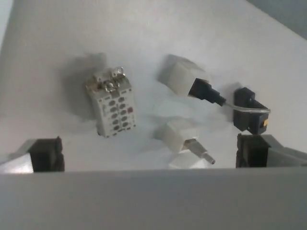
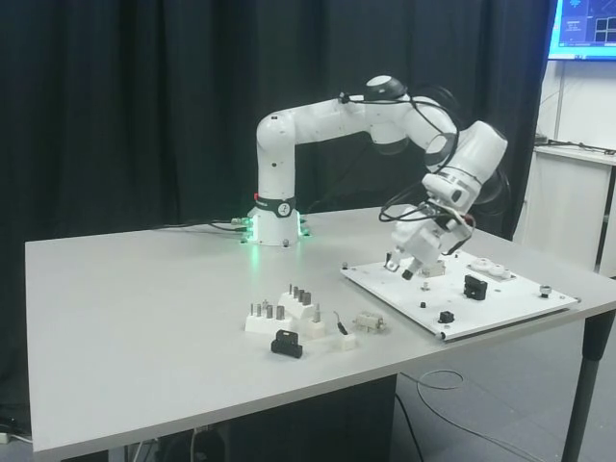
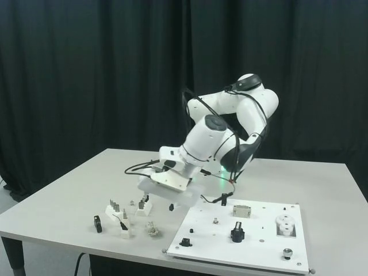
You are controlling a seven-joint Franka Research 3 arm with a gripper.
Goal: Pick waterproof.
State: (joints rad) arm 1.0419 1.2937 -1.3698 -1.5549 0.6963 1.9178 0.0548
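Observation:
A pale multi-pin connector (image 1: 112, 105) with metal screws on its top lies on the grey table; it also shows as a small part (image 2: 368, 322) near the table's front (image 3: 152, 231). Beside it lie a white block with a black plug (image 1: 192, 81), a white block with a metal pin (image 1: 184, 139) and a small black part (image 1: 249, 110) on a thin wire. My gripper (image 1: 148, 153) hangs tilted above the table, open, with nothing between its fingers (image 1: 45, 155). It is in the air (image 2: 409, 268) at the white board's near corner, apart from all the parts (image 3: 156, 202).
A white board (image 2: 385, 284) with black and white fittings lies on the table at the arm's side (image 3: 253, 247). White holders with grey pins (image 2: 289, 306) and a black part (image 2: 287, 344) sit near the table's front edge. The arm's base (image 2: 272, 226) glows green.

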